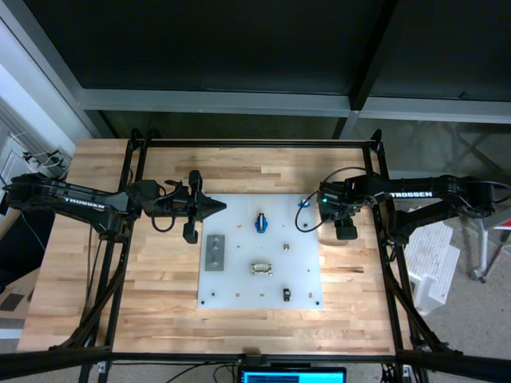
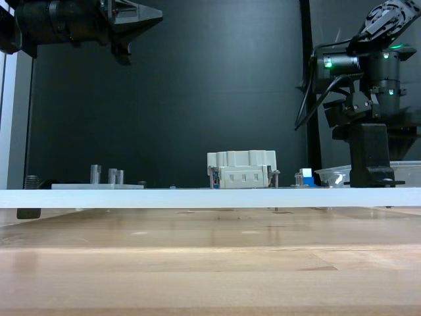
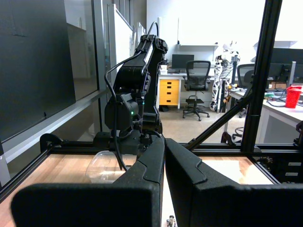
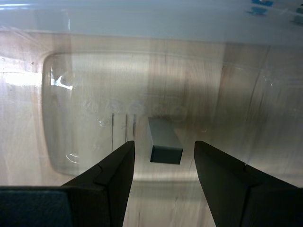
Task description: Pick the 16mm bar and install on taskboard
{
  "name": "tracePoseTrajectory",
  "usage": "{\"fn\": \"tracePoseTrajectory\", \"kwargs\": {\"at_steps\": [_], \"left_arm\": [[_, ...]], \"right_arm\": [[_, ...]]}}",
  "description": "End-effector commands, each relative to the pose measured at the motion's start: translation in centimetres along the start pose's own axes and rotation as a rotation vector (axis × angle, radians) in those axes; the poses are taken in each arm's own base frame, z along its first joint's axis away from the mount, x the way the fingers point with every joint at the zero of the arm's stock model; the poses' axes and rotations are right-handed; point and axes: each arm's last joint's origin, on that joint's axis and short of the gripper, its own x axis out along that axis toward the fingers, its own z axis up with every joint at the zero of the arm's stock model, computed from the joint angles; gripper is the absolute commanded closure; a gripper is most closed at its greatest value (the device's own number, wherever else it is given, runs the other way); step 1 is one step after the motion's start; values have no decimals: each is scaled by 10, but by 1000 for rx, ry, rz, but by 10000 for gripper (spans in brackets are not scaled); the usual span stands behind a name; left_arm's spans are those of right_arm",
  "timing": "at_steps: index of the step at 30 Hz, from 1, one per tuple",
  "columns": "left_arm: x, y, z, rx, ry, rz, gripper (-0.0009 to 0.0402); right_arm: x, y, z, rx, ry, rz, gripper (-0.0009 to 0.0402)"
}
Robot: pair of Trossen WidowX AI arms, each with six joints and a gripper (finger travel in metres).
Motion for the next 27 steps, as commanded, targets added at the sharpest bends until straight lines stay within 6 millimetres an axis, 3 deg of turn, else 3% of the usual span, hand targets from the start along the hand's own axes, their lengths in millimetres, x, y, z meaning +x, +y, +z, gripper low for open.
{"fn": "tracePoseTrajectory", "kwargs": {"at_steps": [1, 14, 27], "left_arm": [[0, 0, 0, 0, 0, 0, 393], [0, 0, 0, 0, 0, 0, 393], [0, 0, 0, 0, 0, 0, 393]], "right_arm": [[2, -1, 0, -3, 4, -1, 220], [3, -1, 1, -3, -6, -4, 226], [3, -2, 0, -1, -6, -5, 291]]}}
